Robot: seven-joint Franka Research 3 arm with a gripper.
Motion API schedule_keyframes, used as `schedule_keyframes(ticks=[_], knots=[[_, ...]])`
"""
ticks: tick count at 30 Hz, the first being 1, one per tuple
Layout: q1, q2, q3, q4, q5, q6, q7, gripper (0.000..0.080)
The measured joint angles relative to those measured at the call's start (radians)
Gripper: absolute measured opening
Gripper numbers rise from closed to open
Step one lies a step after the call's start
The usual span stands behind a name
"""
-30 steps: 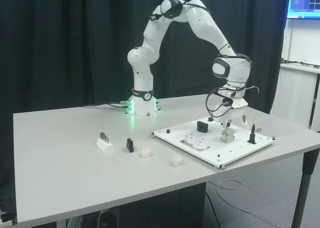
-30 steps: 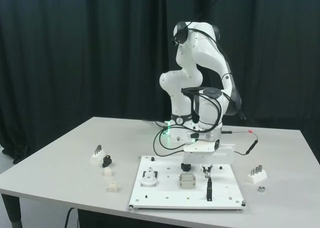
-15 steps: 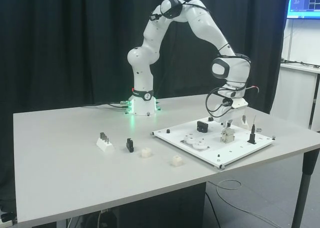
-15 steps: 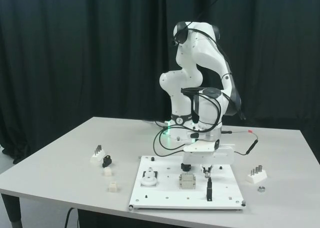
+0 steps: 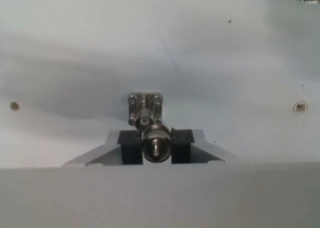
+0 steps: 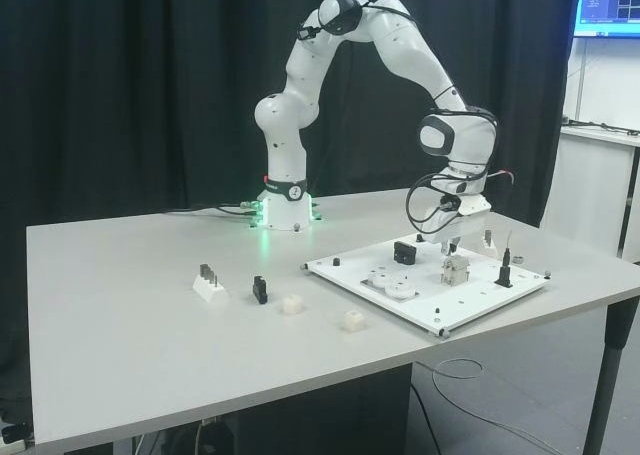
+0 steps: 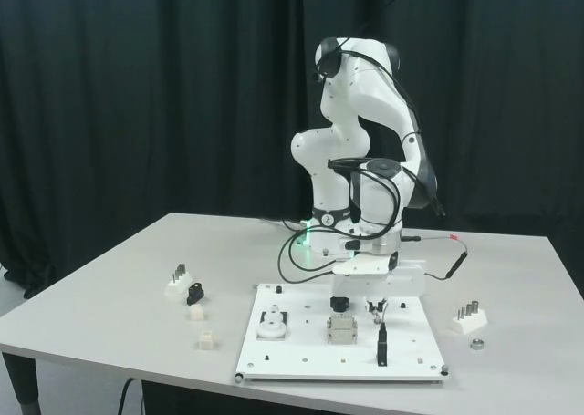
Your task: Insert BNC.
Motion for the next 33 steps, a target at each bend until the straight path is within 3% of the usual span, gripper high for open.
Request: schedule_keyframes(ticks=[33], knots=[[-0.006,-0.006,0.014,-0.014,0.003,0.041,-0.002,0.0117]])
